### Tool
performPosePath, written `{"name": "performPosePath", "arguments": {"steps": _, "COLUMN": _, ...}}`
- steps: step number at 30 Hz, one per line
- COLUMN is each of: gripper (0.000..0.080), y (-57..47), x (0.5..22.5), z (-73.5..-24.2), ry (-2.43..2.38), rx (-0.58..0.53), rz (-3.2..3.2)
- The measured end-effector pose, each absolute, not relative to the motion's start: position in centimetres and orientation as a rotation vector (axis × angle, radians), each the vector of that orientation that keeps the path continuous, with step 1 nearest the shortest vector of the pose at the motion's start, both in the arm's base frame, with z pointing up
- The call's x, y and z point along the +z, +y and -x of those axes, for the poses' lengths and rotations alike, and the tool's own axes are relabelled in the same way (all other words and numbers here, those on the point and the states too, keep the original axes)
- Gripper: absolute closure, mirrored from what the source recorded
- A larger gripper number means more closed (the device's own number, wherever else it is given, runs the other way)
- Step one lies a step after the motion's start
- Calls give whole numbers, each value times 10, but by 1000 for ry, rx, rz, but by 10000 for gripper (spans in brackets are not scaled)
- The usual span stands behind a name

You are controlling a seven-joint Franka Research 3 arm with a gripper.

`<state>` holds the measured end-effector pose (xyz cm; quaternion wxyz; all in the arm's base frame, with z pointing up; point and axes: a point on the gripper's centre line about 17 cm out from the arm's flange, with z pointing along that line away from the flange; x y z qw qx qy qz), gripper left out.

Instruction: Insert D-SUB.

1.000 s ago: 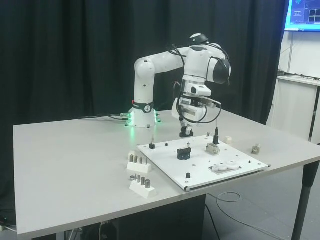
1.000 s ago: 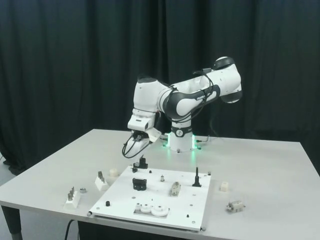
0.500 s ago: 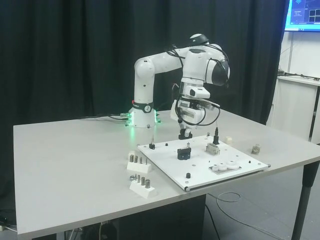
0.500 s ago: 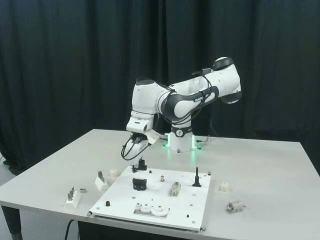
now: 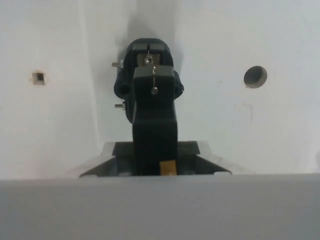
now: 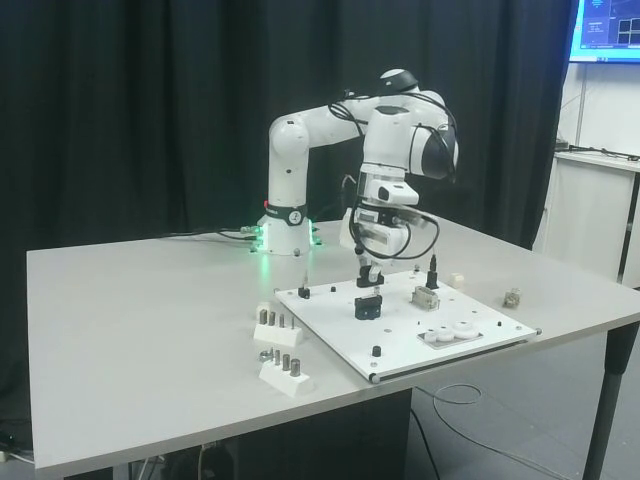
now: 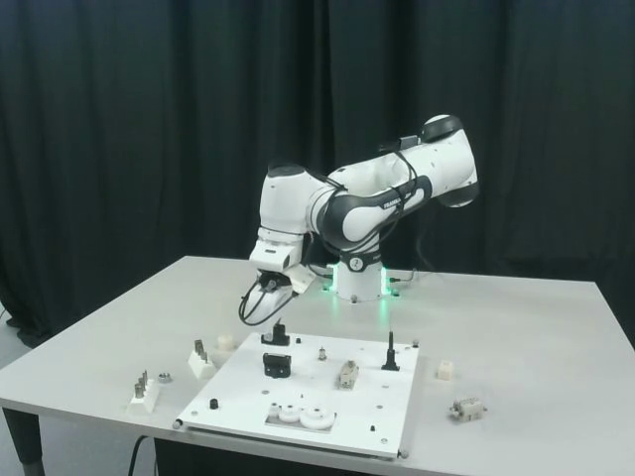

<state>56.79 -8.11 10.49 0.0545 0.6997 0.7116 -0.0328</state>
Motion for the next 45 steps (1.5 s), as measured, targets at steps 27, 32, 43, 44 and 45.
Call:
{"name": "performPosePath", "arguments": {"steps": 27, "gripper": 648, "y": -82, "x": 84, "z": -567, "ry": 2201, "rx": -112, "rz": -2093}}
{"name": "performPosePath", "arguments": {"steps": 32, "gripper": 648, "y": -82, "x": 84, "z": -567, "ry": 2201, "rx": -112, "rz": -2093}}
{"name": "performPosePath", "arguments": {"steps": 43, "gripper": 648, "y": -82, "x": 84, "z": -567, "ry": 2202, "rx": -112, "rz": -2094}}
{"name": "performPosePath", "arguments": {"steps": 44, "gripper": 648, "y": -82, "x": 84, "z": -566, "ry": 2202, "rx": -112, "rz": -2094}}
{"name": "performPosePath", "arguments": {"steps": 45, "gripper": 648, "y": -82, "x": 84, "z": -566, "ry": 2202, "rx": -112, "rz": -2094}}
